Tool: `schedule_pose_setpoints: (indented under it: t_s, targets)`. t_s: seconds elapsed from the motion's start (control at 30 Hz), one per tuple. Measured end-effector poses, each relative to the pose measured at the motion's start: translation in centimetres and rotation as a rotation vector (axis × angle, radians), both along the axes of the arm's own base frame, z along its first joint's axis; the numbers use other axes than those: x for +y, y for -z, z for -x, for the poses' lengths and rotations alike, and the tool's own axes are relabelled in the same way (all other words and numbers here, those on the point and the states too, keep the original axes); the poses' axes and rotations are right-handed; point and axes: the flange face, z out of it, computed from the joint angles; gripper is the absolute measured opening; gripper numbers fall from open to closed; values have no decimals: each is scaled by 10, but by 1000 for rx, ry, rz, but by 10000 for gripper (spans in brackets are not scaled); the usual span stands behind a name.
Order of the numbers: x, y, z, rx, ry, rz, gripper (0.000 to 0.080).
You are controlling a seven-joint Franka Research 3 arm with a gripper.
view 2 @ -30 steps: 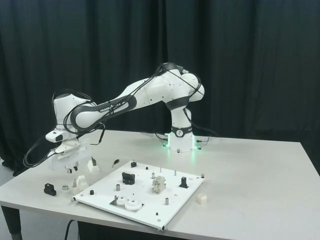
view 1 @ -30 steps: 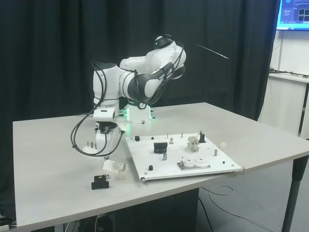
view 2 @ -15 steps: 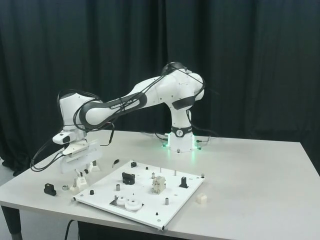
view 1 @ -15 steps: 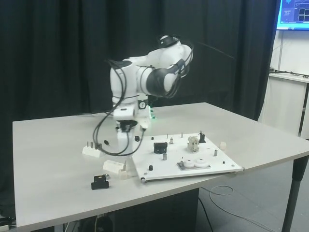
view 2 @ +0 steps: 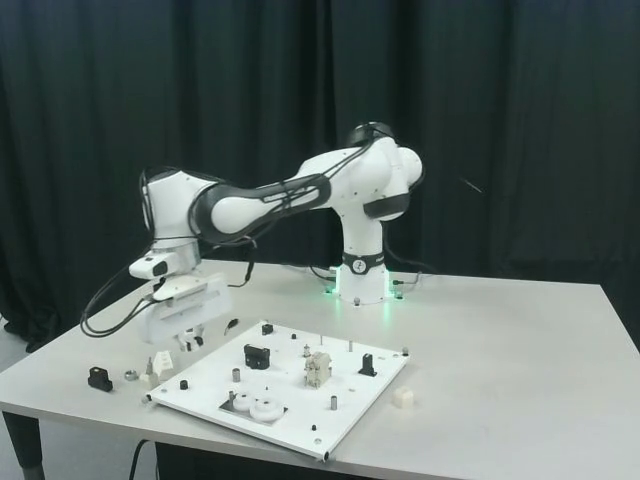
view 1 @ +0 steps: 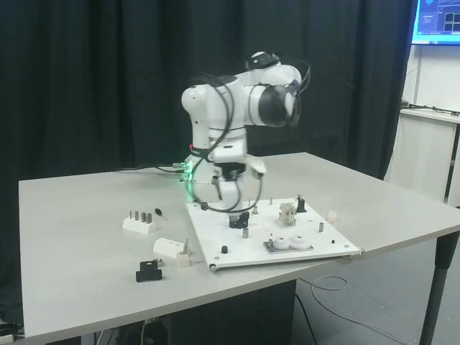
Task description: Insert small gear.
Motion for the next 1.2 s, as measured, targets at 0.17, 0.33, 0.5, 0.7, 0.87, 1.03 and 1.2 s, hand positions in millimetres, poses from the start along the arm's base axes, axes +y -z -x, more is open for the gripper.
schedule_pose_setpoints:
  t_s: [0.17,0.33,0.5,0.7,0.87,1.03,1.2]
  targets:
    - [30,-3,-13,-15,-46,19,193]
    - [54,-2,-24,-27,-89,47,193]
    - [74,2,-32,-37,-117,73,193]
    - [92,10,-39,-47,-126,103,193]
    - [102,17,-42,-46,-135,130,193]
    - [110,24,-45,-45,-147,153,193]
    - [115,28,-45,-36,-154,173,193]
